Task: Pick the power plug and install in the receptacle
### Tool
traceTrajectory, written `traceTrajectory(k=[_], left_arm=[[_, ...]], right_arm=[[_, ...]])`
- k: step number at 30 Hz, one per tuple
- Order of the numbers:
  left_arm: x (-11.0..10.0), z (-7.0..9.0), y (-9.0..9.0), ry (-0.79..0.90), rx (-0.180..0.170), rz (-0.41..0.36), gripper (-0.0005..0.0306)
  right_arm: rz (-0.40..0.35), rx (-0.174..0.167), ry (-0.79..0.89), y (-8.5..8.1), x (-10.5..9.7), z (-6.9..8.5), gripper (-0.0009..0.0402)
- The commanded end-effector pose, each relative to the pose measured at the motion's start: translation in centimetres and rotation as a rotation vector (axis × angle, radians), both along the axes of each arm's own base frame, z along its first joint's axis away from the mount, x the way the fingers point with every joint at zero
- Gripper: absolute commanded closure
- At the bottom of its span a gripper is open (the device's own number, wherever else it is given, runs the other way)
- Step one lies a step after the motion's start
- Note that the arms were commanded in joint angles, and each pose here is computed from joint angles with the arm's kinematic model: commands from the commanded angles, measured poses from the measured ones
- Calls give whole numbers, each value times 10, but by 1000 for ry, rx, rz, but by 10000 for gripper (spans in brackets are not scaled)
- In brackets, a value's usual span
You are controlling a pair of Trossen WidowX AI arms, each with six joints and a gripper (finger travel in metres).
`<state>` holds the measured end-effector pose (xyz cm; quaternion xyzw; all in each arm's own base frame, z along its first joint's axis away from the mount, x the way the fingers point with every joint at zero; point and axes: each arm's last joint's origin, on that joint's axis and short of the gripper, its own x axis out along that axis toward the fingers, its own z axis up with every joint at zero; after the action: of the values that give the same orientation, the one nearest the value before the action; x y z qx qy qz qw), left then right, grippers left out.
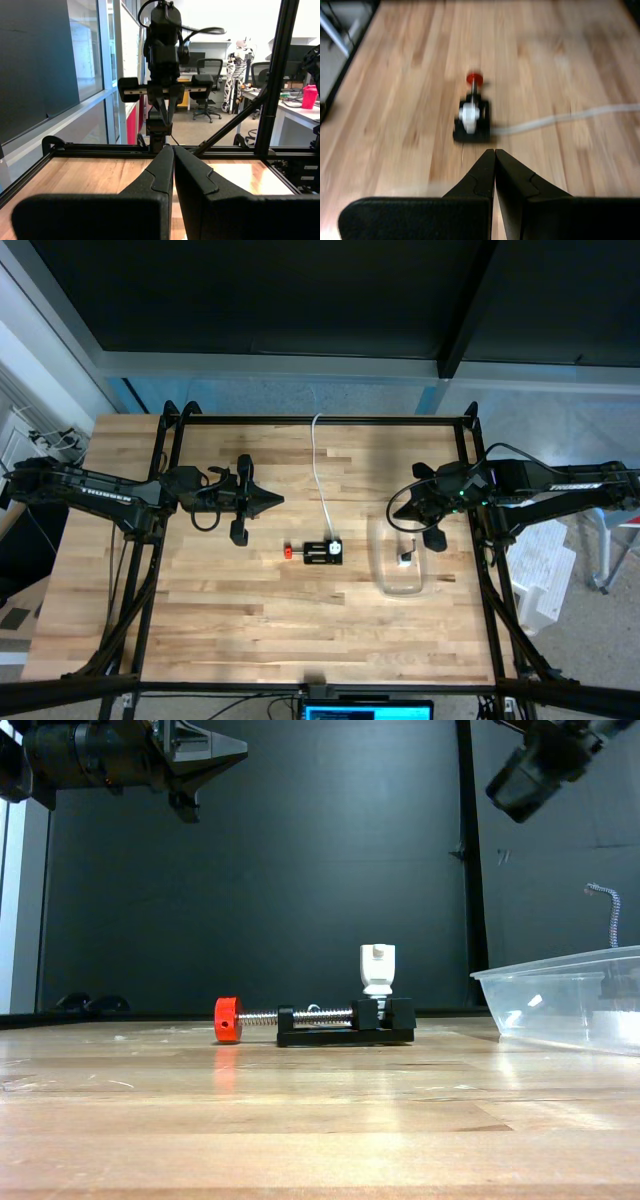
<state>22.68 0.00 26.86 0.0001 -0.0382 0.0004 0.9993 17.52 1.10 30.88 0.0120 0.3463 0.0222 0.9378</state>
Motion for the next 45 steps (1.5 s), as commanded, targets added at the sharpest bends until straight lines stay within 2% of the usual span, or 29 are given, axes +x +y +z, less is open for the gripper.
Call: traceTrajectory(k=[1, 13, 24, 26, 29, 33, 37, 39, 42, 45], left_arm=[[0, 0, 0, -1, 0, 0, 300], [0, 0, 0, 0, 0, 0, 300], [0, 0, 0, 0, 0, 0, 300], [0, 0, 0, 0, 0, 0, 300], [0, 0, 0, 0, 0, 0, 300], [0, 0, 0, 0, 0, 0, 300], [0, 0, 0, 0, 0, 0, 300], [0, 0, 0, 0, 0, 0, 300], [0, 0, 0, -1, 0, 0, 300], [0, 0, 0, 0, 0, 0, 300]], right_arm=[[17, -1, 85, 3, -7, -1, 393], [52, 39, 311, 21, -27, -9, 393], [61, 23, 396, 27, -30, -18, 390], [71, 19, 410, 28, -31, -23, 376], [64, 7, 421, 30, -31, -30, 334], [29, 16, 435, 31, -31, -39, 267], [1, 24, 428, 33, -30, -48, 218], [-7, 24, 427, 33, -30, -52, 204], [-33, -8, 416, 33, -29, -58, 198], [-41, -14, 405, 33, -27, -64, 200]])
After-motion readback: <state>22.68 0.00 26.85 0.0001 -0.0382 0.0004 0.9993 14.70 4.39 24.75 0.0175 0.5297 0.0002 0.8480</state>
